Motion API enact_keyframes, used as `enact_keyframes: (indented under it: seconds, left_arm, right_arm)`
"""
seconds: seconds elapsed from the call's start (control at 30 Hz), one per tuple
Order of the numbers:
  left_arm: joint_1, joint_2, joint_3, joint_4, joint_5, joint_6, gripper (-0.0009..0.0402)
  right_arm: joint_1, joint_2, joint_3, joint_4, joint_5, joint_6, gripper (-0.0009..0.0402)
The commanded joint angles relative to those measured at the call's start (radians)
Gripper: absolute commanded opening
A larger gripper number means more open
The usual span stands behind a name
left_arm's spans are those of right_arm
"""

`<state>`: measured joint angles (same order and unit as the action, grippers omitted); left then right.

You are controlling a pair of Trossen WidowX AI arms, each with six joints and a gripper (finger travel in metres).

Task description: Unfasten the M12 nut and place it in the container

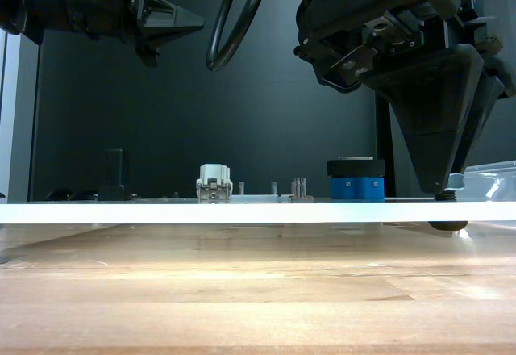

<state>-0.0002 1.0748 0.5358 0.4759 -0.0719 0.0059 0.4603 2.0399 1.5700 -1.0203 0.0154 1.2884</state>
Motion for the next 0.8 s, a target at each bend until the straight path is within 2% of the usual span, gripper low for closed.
enact_keyframes:
  seconds: [0.03, 0.4, 0.53, 0.8]
  left_arm:
    - [0.000, 0.000, 0.000, 0.000, 0.000, 0.000, 0.0000]
    - [0.000, 0.000, 0.000, 0.000, 0.000, 0.000, 0.0000]
    - [0.000, 0.000, 0.000, 0.000, 0.000, 0.000, 0.0000]
    - [0.000, 0.000, 0.000, 0.000, 0.000, 0.000, 0.0000]
  right_arm:
    - [0.000, -0.026, 0.000, -0.015, 0.003, 0.001, 0.0000]
    - [-0.003, -0.144, 0.000, -0.087, 0.025, -0.022, 0.0013]
    - [-0.005, -0.212, -0.002, -0.176, 0.092, -0.041, 0.0017]
    - [-0.011, -0.387, -0.120, -0.238, 0.098, -0.068, 0.0016]
